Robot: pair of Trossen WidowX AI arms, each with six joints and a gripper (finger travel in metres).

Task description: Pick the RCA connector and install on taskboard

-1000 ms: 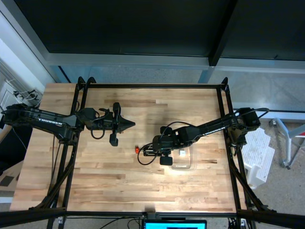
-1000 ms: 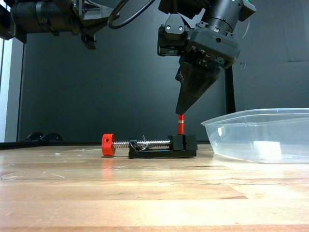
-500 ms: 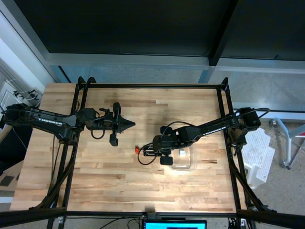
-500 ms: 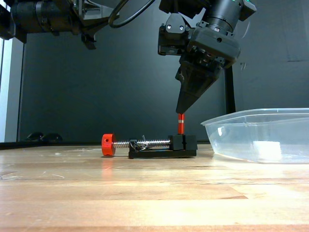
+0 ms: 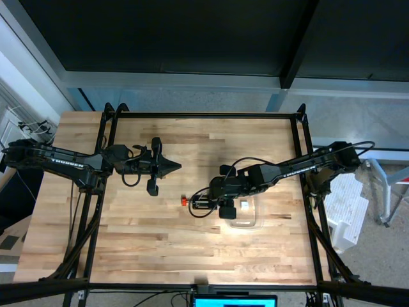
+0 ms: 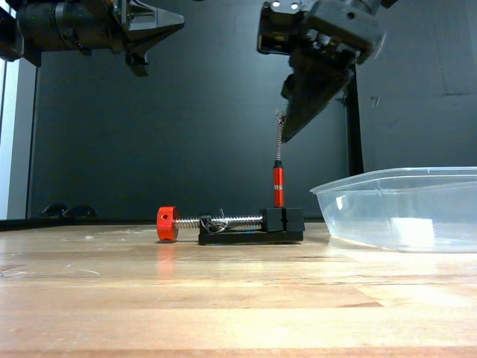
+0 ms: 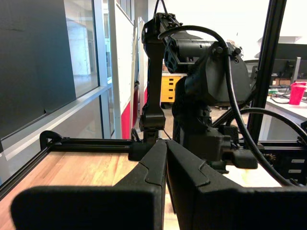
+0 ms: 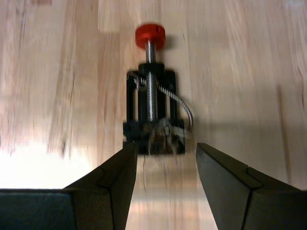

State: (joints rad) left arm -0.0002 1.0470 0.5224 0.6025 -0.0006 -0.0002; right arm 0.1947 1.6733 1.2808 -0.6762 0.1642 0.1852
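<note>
Seemingly the connector point(image 6: 277, 185) is stood upright in the board point(image 6: 251, 227), frame centre. R gripper point(image 6: 286, 131) is held w/ jaws apart astride its top; lift-off should be kept vertical. L gripper point(image 6: 174, 27), jaws together, is parked upper left.

**What you can't see**

The low view's top edge cuts off the left gripper point(image 6: 179, 27), high at the left, and the right gripper point(image 6: 286, 136), above the taskboard point(image 6: 283, 222). Its right edge cuts the clear tray point(image 6: 387, 212). From above, the right arm hides most of the taskboard. In the right wrist view the taskboard's near end blurs, so you can't pick out the RCA connector.
</note>
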